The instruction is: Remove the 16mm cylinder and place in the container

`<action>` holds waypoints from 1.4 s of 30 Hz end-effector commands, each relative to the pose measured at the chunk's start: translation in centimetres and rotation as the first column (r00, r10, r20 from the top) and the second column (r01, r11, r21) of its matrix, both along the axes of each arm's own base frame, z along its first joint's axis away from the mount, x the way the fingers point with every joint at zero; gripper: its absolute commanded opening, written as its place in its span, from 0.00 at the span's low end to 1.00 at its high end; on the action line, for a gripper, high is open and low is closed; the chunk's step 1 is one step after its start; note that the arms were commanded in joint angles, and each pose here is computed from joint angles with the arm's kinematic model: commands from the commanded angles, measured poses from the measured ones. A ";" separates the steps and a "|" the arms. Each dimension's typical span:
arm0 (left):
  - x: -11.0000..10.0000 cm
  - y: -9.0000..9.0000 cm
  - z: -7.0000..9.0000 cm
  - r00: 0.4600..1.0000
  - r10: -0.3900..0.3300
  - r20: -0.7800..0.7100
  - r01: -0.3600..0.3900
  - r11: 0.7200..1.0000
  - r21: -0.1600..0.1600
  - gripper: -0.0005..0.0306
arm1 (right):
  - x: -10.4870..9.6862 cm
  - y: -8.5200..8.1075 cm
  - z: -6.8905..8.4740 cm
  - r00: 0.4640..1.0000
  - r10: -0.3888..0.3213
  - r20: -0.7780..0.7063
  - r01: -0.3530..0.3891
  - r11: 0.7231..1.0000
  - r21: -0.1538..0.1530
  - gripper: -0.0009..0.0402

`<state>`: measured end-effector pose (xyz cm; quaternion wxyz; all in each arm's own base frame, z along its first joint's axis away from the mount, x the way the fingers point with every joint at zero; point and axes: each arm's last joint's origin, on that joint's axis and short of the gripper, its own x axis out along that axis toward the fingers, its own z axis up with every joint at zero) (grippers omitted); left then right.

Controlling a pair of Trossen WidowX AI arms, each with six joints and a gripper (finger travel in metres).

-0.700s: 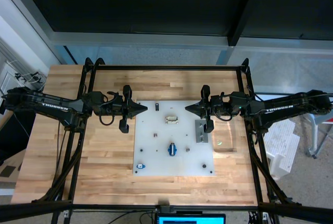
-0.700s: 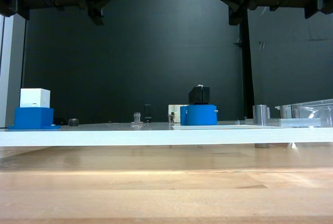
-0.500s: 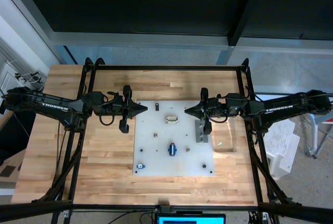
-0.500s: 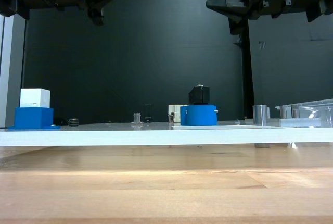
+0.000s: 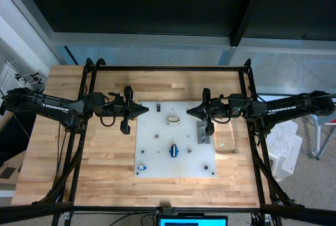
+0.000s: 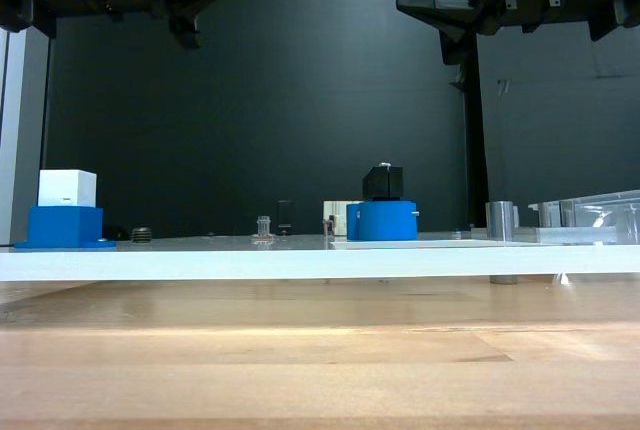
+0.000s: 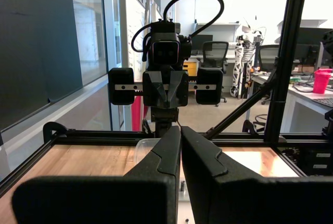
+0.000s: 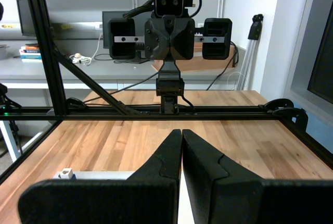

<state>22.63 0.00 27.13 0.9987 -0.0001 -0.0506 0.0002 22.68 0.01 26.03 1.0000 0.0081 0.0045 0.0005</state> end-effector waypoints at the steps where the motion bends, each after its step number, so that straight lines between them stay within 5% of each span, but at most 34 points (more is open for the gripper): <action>1: 0.0 0.0 0.0 1.000 0.000 0.000 0.000 1.000 0.000 0.02 | 0.0 0.0 0.0 1.000 0.000 0.000 0.000 1.000 0.002 0.02; 7: 0.0 0.0 0.0 1.000 0.000 0.000 0.000 1.000 0.000 0.02 | 0.1 0.1 0.4 1.000 0.002 -0.011 -0.002 1.000 0.006 0.02; 13: 0.0 0.0 0.0 1.000 0.000 0.000 0.000 1.000 0.000 0.02 | 0.5 0.1 1.1 0.983 0.006 -0.184 -0.006 1.000 0.002 0.02; 24: 0.0 0.0 0.0 1.000 0.000 0.000 0.000 1.000 0.000 0.02 | 0.6 0.9 1.7 0.860 0.034 -0.510 -0.038 0.999 0.003 0.02; 42: 0.0 0.0 0.0 1.000 0.000 0.000 0.000 1.000 0.000 0.02 | -0.3 3.1 2.0 0.733 0.090 -0.674 -0.082 0.996 0.044 0.02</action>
